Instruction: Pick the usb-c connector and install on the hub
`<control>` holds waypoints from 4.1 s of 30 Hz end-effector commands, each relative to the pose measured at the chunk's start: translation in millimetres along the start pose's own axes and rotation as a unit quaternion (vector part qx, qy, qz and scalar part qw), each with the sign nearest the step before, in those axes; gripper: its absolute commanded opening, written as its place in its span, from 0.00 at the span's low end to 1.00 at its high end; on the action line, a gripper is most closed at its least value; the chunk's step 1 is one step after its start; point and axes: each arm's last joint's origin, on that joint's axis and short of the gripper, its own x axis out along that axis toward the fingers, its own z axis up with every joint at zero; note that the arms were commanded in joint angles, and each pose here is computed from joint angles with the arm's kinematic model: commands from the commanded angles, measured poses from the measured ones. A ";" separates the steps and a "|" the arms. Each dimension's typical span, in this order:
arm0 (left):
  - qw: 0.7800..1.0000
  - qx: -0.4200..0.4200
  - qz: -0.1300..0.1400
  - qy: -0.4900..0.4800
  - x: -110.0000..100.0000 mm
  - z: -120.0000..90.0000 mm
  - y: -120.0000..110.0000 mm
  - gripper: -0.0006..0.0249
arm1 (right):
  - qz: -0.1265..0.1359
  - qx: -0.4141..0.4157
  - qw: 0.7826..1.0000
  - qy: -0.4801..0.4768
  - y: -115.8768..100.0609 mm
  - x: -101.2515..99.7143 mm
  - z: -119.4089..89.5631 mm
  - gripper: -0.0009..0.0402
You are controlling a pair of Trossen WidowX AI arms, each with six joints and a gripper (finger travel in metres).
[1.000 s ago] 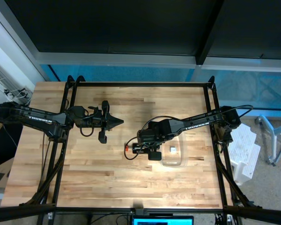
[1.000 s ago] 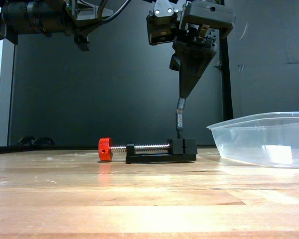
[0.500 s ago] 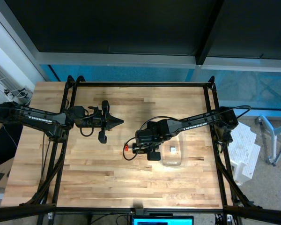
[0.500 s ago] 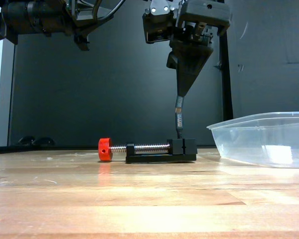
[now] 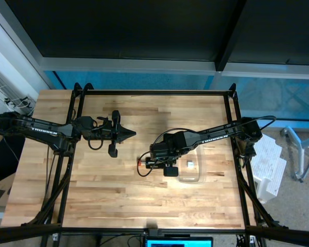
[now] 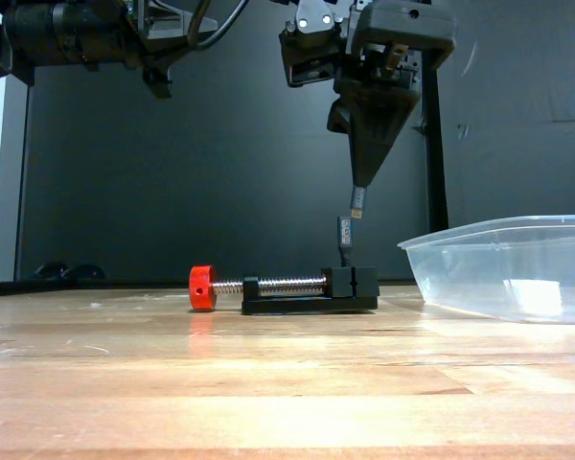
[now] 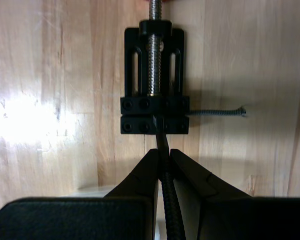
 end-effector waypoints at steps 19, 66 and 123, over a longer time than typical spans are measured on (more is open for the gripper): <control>1.000 0.000 0.000 0.000 0.0 0.0 0.1 0.02 | -0.011 -0.013 1.000 0.025 0.6 1.6 14.6 0.02; 1.000 0.000 0.000 0.000 0.1 -0.1 0.1 0.02 | -0.006 -0.011 1.000 0.026 -0.2 5.7 13.1 0.02; 1.000 0.000 0.000 0.000 0.1 -0.1 0.1 0.02 | 0.027 0.028 0.930 -0.367 -44.1 -81.0 -96.9 0.23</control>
